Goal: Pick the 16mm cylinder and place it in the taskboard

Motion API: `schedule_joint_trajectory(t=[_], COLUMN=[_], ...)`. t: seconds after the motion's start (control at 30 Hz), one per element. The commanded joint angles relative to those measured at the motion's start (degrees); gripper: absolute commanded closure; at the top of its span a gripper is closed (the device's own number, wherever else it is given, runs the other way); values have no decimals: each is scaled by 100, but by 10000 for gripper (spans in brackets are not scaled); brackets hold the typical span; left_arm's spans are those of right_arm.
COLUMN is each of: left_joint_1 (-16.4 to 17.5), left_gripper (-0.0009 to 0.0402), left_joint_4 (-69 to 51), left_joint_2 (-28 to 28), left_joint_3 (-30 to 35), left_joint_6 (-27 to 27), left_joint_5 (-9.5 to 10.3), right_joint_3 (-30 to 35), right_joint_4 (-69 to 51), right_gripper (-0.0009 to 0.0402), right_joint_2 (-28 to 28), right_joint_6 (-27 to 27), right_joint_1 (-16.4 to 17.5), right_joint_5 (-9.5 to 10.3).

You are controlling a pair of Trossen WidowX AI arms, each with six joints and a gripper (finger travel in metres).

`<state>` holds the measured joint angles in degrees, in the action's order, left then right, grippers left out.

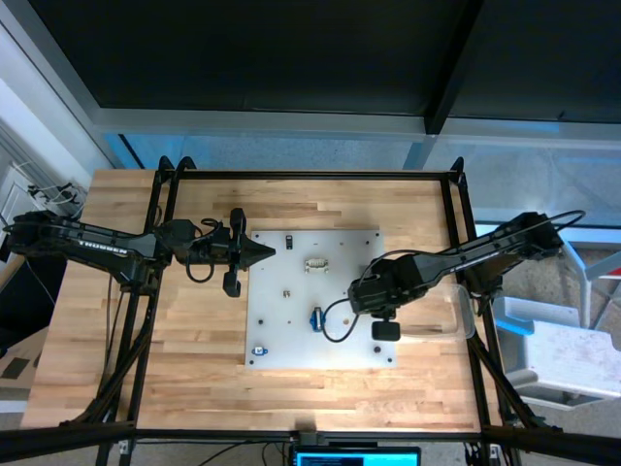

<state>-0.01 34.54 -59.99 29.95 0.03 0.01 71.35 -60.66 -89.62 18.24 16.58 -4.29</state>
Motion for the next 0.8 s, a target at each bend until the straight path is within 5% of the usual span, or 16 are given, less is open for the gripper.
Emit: schedule_joint_trajectory(t=[0.03, 0.8], left_joint_1=[0, 2], left_gripper=[393, 393], left_joint_4=[2, 2], left_joint_2=[0, 0], left_joint_3=[0, 0], left_joint_6=[0, 2], left_joint_5=[0, 0], right_joint_3=[190, 647], right_joint_4=[59, 713], right_gripper=[375, 375], right_joint_2=[-243, -1209], right_joint_6=[-90, -249], right_joint_1=[-50, -144], right_joint_5=[11, 229])
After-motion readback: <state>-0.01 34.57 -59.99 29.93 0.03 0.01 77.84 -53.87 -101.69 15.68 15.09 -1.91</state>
